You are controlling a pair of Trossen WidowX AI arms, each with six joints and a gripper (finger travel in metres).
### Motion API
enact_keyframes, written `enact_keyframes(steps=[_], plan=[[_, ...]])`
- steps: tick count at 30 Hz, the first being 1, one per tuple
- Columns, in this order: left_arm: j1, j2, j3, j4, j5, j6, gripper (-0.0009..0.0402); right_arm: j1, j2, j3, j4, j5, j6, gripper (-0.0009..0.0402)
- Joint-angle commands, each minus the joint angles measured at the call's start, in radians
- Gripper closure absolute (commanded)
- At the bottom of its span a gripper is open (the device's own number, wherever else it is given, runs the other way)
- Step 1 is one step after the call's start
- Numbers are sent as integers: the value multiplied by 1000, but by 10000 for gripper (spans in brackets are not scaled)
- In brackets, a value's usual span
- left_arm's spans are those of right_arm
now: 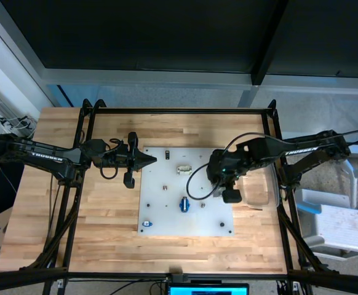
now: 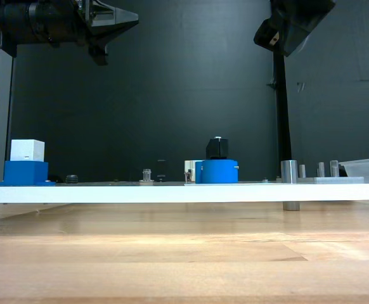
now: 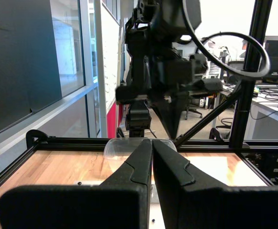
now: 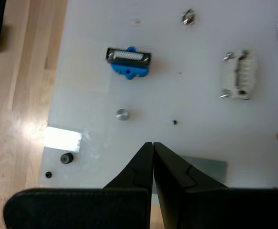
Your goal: Pick the 16mm cylinder and place it in the container
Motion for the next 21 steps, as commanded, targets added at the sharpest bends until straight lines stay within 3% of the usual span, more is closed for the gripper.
enact_keyframes(steps=[1, 5, 9, 21], plan=[[0, 0, 0, 0, 0, 0, 393, 29, 32, 4, -14, 64, -8, 393], [0, 0, 0, 0, 0, 0, 393, 59, 71, 9, -38, 101, -24, 392], [0, 0, 0, 0, 0, 0, 393, 85, 104, 9, -34, 103, -24, 377], [0, 0, 0, 0, 0, 0, 393, 108, 193, 9, -18, 134, -20, 276]])
